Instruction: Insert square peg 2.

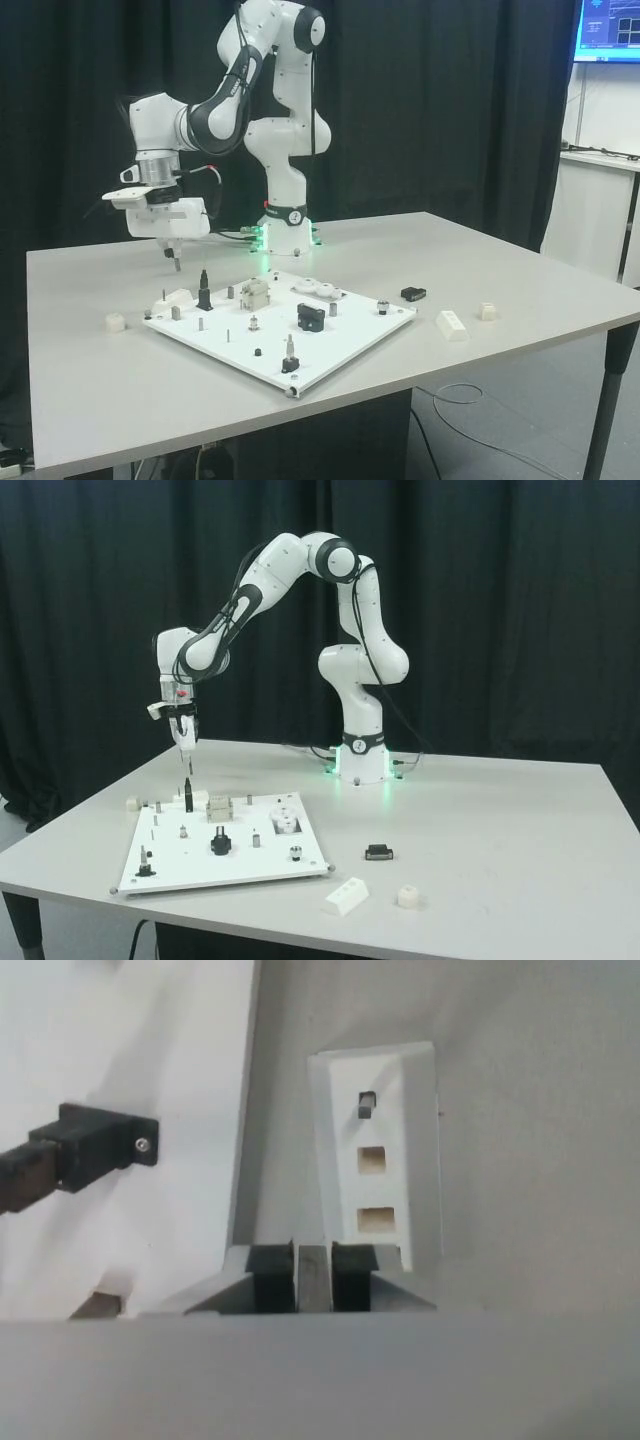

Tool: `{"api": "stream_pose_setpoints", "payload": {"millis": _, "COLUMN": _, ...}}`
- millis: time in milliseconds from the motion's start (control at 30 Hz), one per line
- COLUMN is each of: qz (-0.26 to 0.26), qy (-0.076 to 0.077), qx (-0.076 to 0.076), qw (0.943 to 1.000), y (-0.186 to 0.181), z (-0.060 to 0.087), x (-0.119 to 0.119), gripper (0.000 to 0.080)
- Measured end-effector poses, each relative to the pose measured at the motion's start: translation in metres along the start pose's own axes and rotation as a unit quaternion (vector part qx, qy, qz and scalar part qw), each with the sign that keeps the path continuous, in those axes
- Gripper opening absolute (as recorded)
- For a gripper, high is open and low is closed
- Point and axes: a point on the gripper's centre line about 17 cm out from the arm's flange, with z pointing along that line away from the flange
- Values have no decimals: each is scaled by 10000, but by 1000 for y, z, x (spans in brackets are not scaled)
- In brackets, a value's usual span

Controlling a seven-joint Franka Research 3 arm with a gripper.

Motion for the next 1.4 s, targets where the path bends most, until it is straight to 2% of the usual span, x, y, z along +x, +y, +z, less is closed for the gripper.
{"api": "stream_pose_setpoints", "payload": {"millis": 233, "qz": 295, "qy": -79, "qx": -182, "qw": 9994, "y": 4, "z": 0, "x": -3, "gripper": 75}}
{"api": "stream_pose_setpoints", "payload": {"millis": 367, "qz": -213, "qy": -239, "qx": -339, "qw": 9989, "y": 0, "z": -2, "x": -9, "gripper": 75}}
{"api": "stream_pose_setpoints", "payload": {"millis": 433, "qz": -527, "qy": -318, "qx": -370, "qw": 9974, "y": -7, "z": -6, "x": -10, "gripper": 75}}
{"api": "stream_pose_setpoints", "payload": {"millis": 633, "qz": -745, "qy": -413, "qx": -307, "qw": 9959, "y": -33, "z": -24, "x": -6, "gripper": 75}}
{"api": "stream_pose_setpoints", "payload": {"millis": 733, "qz": -536, "qy": -435, "qx": -277, "qw": 9972, "y": -48, "z": -37, "x": -2, "gripper": 75}}
{"api": "stream_pose_setpoints", "payload": {"millis": 867, "qz": -234, "qy": -460, "qx": -329, "qw": 9981, "y": -68, "z": -56, "x": 3, "gripper": 75}}
{"api": "stream_pose_setpoints", "payload": {"millis": 967, "qz": -87, "qy": -435, "qx": -373, "qw": 9983, "y": -85, "z": -68, "x": 8, "gripper": 75}}
{"api": "stream_pose_setpoints", "payload": {"millis": 1100, "qz": -16, "qy": -328, "qx": -392, "qw": 9987, "y": -110, "z": -80, "x": 16, "gripper": 75}}
{"api": "stream_pose_setpoints", "payload": {"millis": 1400, "qz": 174, "qy": -72, "qx": -474, "qw": 9987, "y": -152, "z": -92, "x": 28, "gripper": 75}}
